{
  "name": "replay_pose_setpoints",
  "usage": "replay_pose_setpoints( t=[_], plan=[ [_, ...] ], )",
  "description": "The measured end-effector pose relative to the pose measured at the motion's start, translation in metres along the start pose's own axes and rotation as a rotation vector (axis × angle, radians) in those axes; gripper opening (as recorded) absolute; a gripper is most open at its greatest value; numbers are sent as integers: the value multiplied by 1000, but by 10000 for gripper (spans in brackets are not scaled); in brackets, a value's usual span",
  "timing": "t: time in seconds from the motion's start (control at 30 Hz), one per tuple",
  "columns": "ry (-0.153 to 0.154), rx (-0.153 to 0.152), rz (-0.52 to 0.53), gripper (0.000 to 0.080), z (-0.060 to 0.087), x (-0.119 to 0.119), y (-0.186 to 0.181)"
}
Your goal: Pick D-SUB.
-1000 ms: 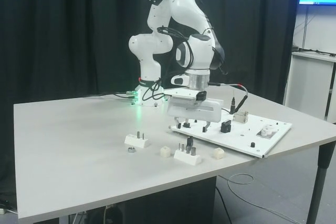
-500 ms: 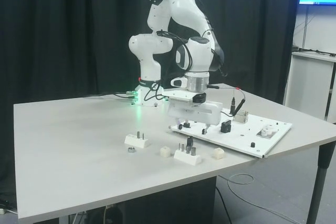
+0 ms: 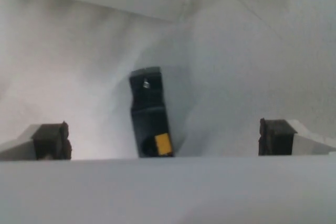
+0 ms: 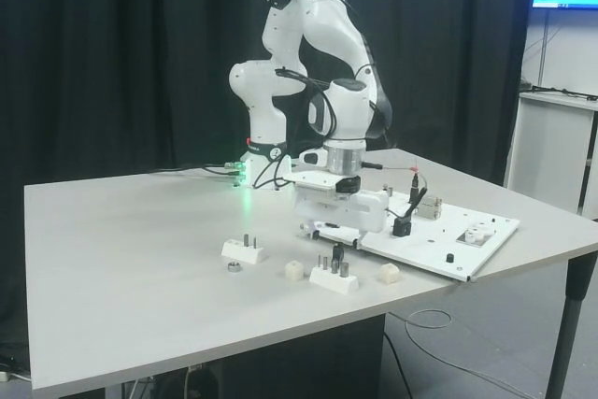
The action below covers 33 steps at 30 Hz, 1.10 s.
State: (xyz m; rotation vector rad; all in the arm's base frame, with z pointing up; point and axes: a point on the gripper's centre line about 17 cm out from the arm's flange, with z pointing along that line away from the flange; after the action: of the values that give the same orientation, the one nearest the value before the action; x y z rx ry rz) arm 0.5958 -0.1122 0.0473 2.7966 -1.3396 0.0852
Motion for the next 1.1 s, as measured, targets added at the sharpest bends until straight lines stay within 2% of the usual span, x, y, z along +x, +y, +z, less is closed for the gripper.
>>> replay_pose_setpoints(
  t=[0.43,1.1],
  plan=[
    [15,9,-5,800,19,-14,8],
    [40,28,-10,800,22,-14,5]
  ],
)
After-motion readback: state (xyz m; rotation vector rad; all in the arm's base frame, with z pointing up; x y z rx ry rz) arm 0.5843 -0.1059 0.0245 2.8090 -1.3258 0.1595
